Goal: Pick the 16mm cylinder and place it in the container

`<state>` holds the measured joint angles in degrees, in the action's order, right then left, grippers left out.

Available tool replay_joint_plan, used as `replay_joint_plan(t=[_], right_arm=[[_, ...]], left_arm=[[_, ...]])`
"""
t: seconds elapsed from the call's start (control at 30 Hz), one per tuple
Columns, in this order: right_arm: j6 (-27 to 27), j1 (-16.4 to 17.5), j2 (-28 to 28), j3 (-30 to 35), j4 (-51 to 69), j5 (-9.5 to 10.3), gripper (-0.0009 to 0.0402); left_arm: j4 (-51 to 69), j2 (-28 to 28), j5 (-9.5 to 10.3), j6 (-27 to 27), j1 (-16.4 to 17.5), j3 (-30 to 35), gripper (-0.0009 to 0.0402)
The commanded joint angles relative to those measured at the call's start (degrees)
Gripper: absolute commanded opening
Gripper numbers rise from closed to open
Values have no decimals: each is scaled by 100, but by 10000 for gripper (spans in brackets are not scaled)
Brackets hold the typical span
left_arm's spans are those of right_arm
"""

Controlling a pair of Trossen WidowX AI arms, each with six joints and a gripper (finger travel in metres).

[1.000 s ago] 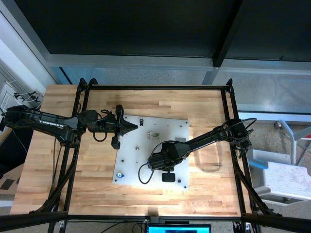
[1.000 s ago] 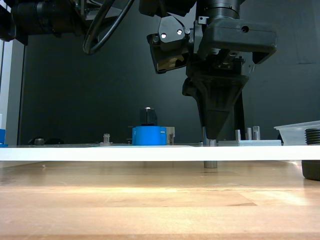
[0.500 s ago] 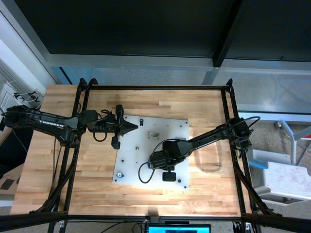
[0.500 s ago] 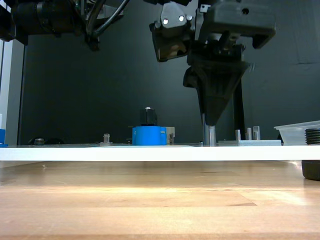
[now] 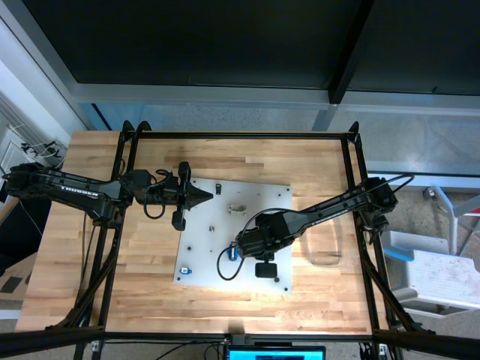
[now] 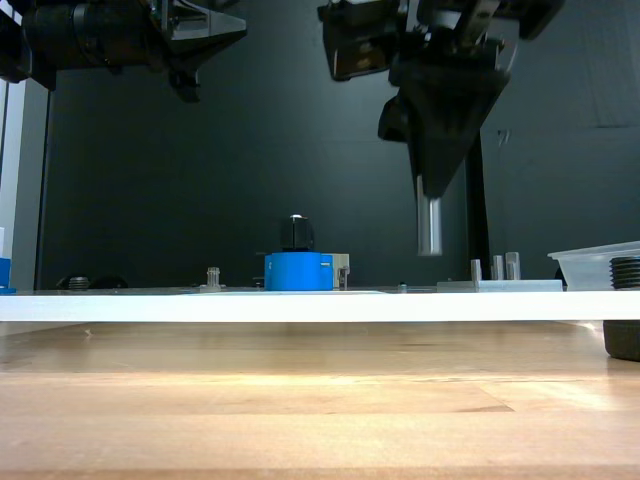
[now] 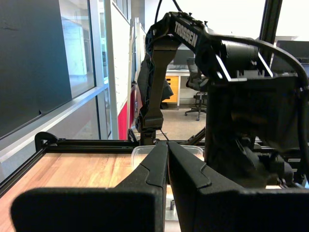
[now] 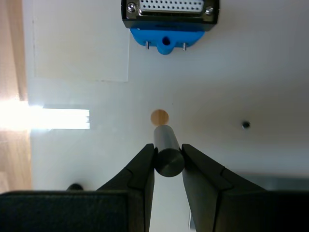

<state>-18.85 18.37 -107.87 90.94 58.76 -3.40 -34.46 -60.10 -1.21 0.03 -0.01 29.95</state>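
Observation:
The 16mm cylinder [image 8: 167, 150] is a slim dull-grey peg, held upright with my right gripper [image 8: 167, 155] shut on its top end. In the low view the cylinder [image 6: 430, 226] hangs clear above the white board [image 6: 200, 304] under the right gripper [image 6: 432, 188]. Straight below it on the board is an open round hole [image 8: 159, 116]. The container [image 5: 324, 245], a clear tray, lies on the table just right of the board and shows again as the container [image 6: 598, 262] in the low view. My left gripper [image 5: 211, 193] is shut and empty, hovering at the board's far left corner.
A blue connector [image 8: 166, 41] sits on the white board [image 5: 225, 225] near the hole, and the blue connector [image 6: 295, 270] also shows in the low view. A grey metal block [image 6: 500, 285] with short pegs stands between the cylinder and the container. A black knob [image 6: 622, 320] is at the right.
My right gripper has risen, drawing the cylinder up out of its hole until it hangs clear above the board. The left arm has stayed still.

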Motion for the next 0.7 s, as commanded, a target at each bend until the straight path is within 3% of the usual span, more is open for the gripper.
replay_joint_plan(t=[0.03, 0.23, 0.7], right_arm=[[-55, 2, 173, -39, 120, -2, 13], [-496, 2, 686, -352, 256, -4, 13], [-1539, 42, 2094, -1873, 74, -2, 13]], left_arm=[[0, 0, -2, 0, 2, 0, 0], [0, 0, -2, 0, 0, 0, 0], [0, 0, -2, 0, 2, 0, 0]])
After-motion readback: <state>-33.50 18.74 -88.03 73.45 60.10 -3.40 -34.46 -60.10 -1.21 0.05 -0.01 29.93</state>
